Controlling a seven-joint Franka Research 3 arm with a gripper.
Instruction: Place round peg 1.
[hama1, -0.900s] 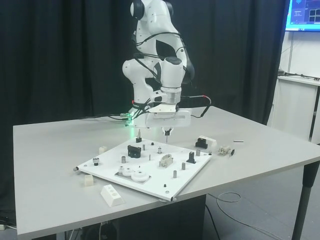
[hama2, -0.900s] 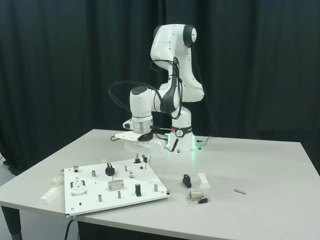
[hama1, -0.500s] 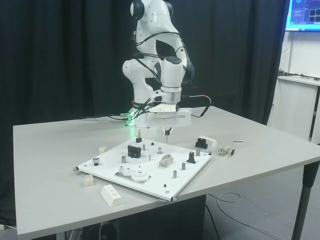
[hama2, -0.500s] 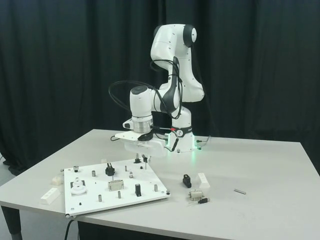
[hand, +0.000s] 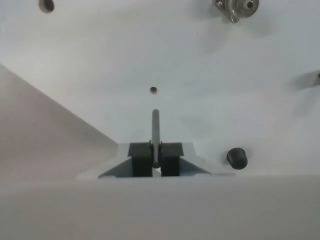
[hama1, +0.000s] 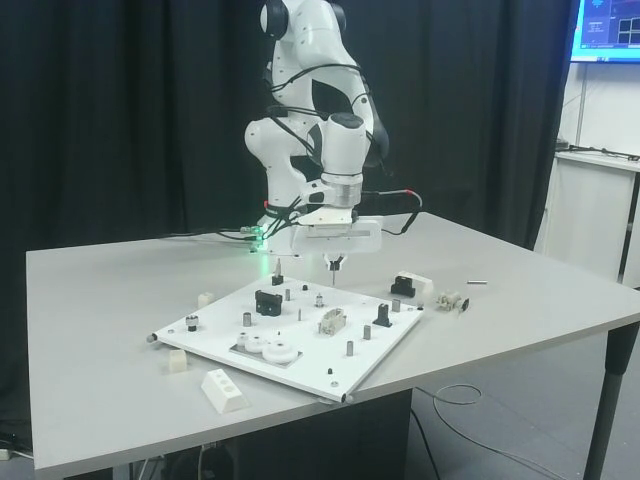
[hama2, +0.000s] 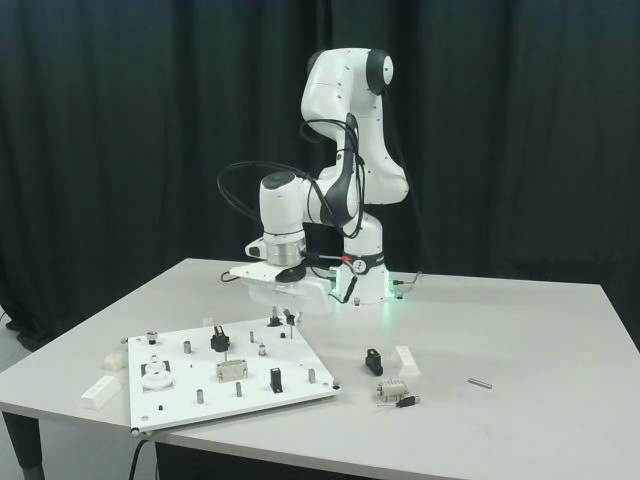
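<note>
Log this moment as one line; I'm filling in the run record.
phase: insertion approach | end effector: shut on round peg | peg: upright, above white board | target hole: unfilled

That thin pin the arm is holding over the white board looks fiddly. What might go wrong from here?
The round peg is slim and pinched only at its upper end by the gripper, so it may tilt or slip.

The small hole in the white board lies ahead of the peg's tip, not under it. A slightly misaligned descent would likely jam the peg against the board.
</note>
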